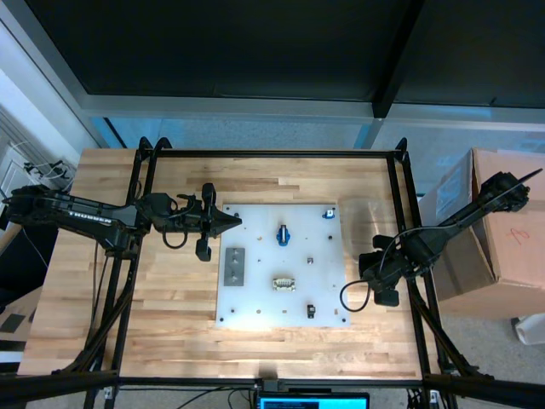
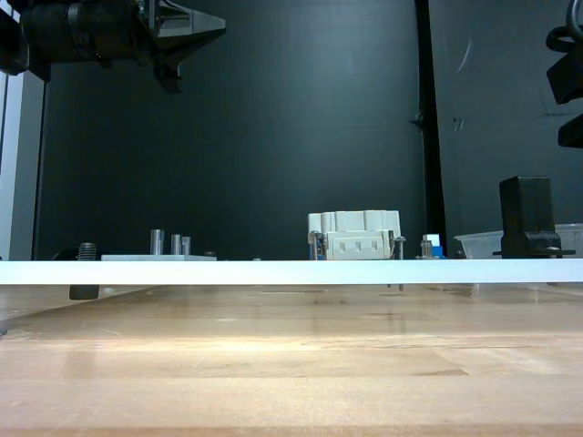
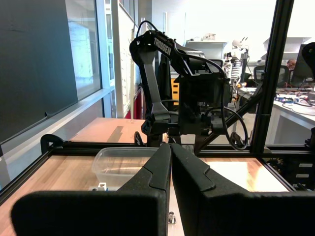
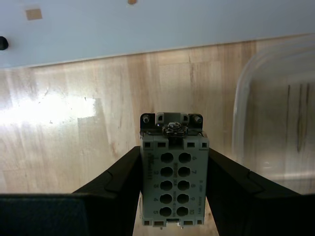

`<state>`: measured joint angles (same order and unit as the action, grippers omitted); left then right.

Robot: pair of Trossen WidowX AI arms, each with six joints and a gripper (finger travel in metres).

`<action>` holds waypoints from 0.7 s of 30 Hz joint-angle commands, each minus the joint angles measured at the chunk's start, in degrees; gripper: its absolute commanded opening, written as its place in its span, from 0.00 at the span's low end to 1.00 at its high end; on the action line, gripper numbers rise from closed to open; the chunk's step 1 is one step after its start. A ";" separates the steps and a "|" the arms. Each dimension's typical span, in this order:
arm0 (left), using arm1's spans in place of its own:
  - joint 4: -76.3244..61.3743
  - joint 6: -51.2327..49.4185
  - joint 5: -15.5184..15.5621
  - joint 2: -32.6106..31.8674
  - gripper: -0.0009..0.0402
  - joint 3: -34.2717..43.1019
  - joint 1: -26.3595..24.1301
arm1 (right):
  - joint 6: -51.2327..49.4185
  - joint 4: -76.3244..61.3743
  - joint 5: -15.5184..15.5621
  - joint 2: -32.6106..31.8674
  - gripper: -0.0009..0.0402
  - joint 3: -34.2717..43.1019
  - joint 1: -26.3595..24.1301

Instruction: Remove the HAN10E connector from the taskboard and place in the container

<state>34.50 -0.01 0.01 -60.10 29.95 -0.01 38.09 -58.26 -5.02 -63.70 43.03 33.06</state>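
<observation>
While my right end effector clamps the connector beside the container, and the left end effector hangs closed over the board's edge, releasing early would miss.

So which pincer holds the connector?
The right pincer, beside the container, grips the HAN10E connector; the left pincer, shut and empty, hovers over the board's left edge.

light: bright, even | glare: patch on table | low view: dark backdrop
</observation>
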 commanded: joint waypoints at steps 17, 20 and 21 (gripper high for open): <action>0.02 0.02 0.00 -0.02 0.02 0.00 0.00 | 3.04 6.69 -2.45 -2.49 0.06 -4.50 3.30; 0.02 0.02 0.00 -0.02 0.02 0.00 0.02 | 4.00 8.24 -2.45 -2.49 0.06 -6.45 3.50; 0.02 0.02 0.00 0.00 0.02 0.00 0.00 | 4.11 8.81 -2.40 -2.49 0.06 -7.15 3.61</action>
<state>34.50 0.01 0.01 -60.10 29.95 -0.01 41.93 -50.15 -7.51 -66.17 36.69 36.51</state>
